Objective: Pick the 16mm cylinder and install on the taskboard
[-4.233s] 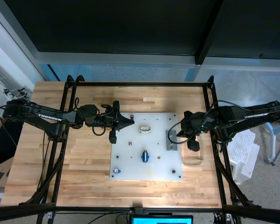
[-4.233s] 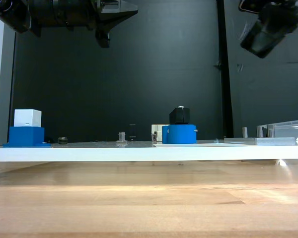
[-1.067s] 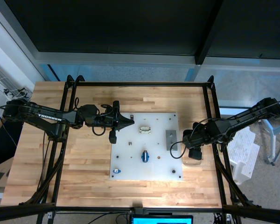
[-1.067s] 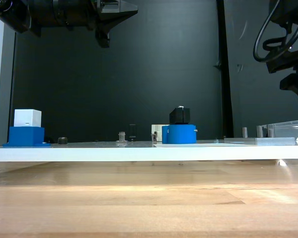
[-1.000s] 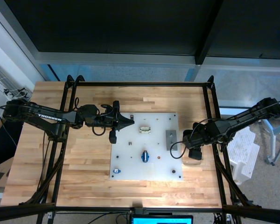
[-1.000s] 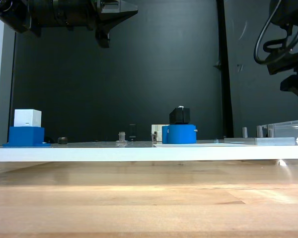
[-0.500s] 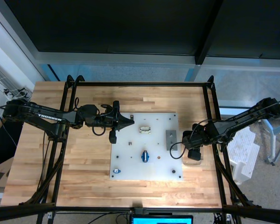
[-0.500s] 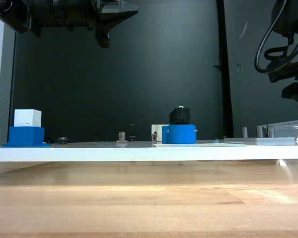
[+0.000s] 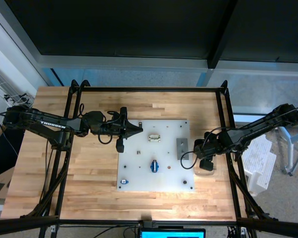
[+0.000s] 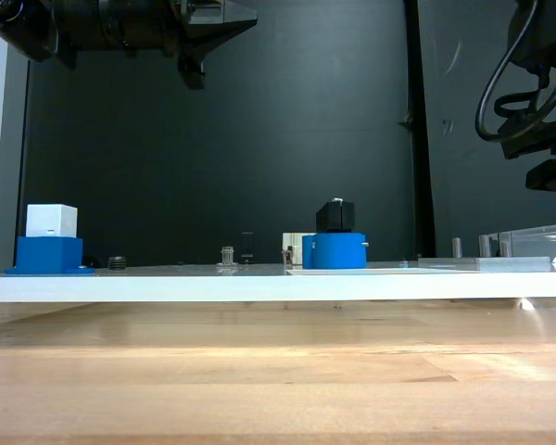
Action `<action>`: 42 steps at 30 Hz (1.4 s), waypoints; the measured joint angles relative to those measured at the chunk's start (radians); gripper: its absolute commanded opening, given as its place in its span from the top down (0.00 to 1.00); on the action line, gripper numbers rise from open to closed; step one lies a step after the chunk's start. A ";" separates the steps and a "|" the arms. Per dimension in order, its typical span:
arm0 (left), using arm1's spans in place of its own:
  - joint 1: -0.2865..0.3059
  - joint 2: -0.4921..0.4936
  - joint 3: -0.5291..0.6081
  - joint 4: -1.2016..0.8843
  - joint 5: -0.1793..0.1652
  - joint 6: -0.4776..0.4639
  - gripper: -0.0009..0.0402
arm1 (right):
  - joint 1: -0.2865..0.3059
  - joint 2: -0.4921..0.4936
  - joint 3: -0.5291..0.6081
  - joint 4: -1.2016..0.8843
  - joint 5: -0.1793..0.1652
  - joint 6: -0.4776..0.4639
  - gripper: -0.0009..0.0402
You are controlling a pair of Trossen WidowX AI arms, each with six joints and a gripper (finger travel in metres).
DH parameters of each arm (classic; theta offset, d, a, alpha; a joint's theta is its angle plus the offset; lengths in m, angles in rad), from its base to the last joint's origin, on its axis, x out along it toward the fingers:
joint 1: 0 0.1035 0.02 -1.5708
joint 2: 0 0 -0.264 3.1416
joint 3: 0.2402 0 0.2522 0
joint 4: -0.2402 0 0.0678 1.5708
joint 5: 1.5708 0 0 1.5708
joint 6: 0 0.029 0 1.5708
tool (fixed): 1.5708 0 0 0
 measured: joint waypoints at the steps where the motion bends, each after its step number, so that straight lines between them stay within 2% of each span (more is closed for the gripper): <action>1: 0.000 0.000 0.000 0.000 0.000 0.000 0.98 | 0.000 0.000 0.000 0.001 0.000 0.000 0.82; 18: 0.000 0.000 0.000 0.000 0.000 0.000 0.98 | 0.000 0.000 0.000 0.002 0.000 -0.002 0.98; 42: 0.000 0.000 0.000 0.000 0.000 0.000 0.98 | 0.000 0.000 0.000 0.003 0.000 -0.002 0.98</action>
